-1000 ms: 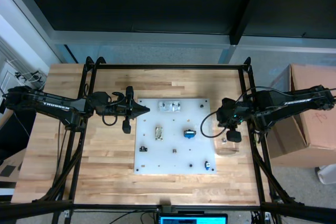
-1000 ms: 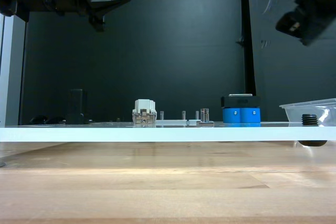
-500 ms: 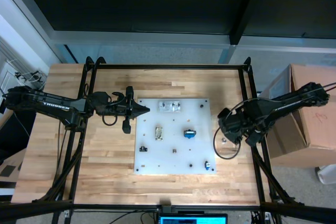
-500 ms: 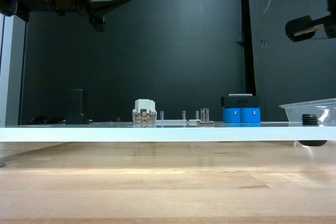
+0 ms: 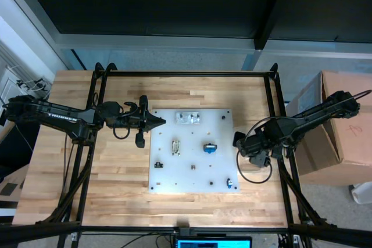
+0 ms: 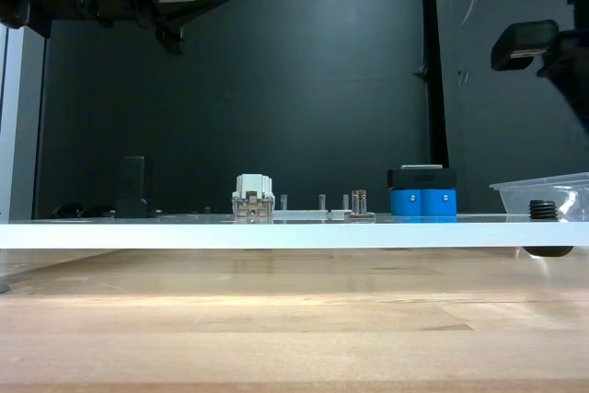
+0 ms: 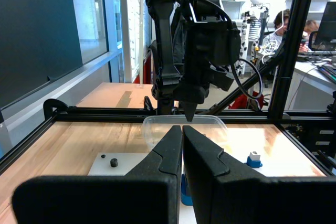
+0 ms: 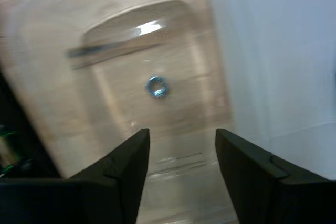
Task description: Pick the M12 nut and place it on its threads and fasten
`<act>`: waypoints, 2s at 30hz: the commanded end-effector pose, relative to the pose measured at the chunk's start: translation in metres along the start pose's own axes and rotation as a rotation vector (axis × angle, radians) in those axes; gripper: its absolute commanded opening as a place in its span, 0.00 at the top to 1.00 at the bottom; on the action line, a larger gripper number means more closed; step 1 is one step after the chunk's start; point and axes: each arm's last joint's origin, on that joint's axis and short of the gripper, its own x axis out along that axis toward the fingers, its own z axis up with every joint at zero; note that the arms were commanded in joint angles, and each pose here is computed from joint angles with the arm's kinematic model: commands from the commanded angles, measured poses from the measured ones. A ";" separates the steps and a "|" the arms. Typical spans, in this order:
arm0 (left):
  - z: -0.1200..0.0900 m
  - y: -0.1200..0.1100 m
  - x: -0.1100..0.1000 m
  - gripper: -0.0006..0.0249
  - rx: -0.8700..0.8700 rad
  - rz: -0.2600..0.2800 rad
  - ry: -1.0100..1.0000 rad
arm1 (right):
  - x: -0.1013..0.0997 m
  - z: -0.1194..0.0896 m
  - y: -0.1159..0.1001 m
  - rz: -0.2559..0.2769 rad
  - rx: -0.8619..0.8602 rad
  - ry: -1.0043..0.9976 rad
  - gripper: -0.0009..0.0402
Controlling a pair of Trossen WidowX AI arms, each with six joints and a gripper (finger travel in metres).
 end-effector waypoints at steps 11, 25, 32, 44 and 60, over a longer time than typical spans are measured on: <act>0.000 0.000 0.000 0.98 0.000 0.000 0.000 | 0.031 0.014 0.006 0.017 -0.053 -0.009 0.47; 0.000 0.000 0.000 0.98 0.000 0.000 0.000 | 0.067 0.024 0.009 0.062 -0.078 -0.071 0.47; 0.000 0.000 0.000 0.98 0.000 0.000 0.000 | 0.082 0.025 0.010 0.071 -0.079 -0.064 0.53; 0.000 0.000 0.000 0.98 0.000 0.000 0.000 | 0.085 0.024 0.011 0.069 -0.079 -0.065 0.80; 0.000 0.000 0.000 0.98 0.000 0.000 0.000 | 0.057 0.020 0.011 0.063 -0.121 -0.054 0.95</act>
